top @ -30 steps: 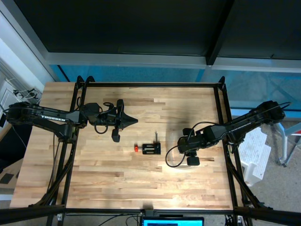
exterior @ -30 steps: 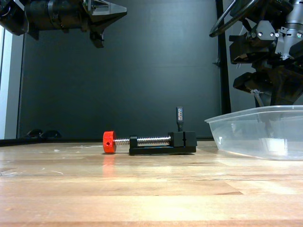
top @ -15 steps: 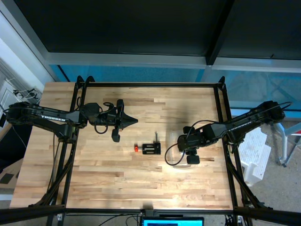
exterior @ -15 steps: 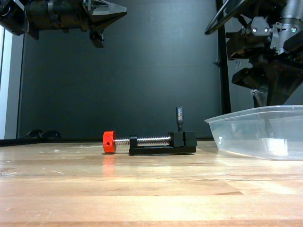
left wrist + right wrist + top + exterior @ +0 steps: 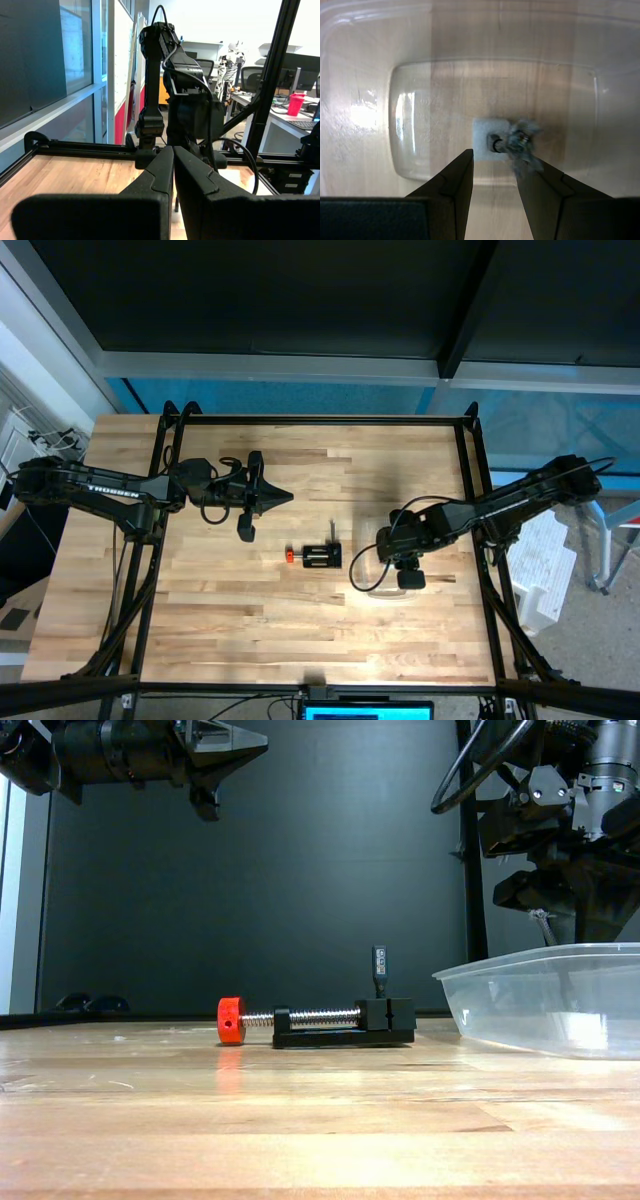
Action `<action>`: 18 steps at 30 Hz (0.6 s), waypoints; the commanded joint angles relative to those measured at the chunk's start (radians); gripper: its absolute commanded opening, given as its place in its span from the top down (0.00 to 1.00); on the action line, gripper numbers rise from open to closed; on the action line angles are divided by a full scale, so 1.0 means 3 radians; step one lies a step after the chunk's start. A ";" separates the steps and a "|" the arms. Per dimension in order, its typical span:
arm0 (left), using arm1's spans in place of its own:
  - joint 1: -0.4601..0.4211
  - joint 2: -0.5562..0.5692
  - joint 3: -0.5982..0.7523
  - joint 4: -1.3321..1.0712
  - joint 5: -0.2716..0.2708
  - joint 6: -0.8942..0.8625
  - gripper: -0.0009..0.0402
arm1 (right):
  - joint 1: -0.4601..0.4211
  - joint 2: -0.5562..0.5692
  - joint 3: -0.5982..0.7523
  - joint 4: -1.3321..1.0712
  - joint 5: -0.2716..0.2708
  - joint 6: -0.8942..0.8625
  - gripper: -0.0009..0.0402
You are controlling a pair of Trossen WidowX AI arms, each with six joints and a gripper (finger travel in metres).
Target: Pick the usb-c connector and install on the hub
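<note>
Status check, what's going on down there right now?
Left gripper shut, high over the table. Right gripper open, over the clear bin. USB-C connector lying free in bin.

Clear glossy plastic tub (image 5: 540,1000) on smooth planked wood table (image 5: 250,620); right pincer (image 5: 493,161) matt black.

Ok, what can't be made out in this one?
The usb-c connector: lying free in the clear bin beneath the open right claw; the right wrist view blurs it, so its plug end is unreadable.
The hub: maybe the upright piece in the vise, too small in high and low views to show a port.
The left claw: shut, high over the table's left half; the low view's edge cuts off its arm.
</note>
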 commanded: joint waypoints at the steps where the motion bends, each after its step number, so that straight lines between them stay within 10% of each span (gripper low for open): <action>1: 0.0001 0.0000 0.0001 -0.0004 0.0000 0.0000 0.98 | 0.0003 0.0128 0.0057 -0.0025 -0.0005 -0.0055 0.71; 18: 0.0000 0.0000 0.0001 -0.0003 0.0000 0.0000 0.98 | -0.0001 0.0252 0.0066 0.0050 0.0005 -0.0067 0.71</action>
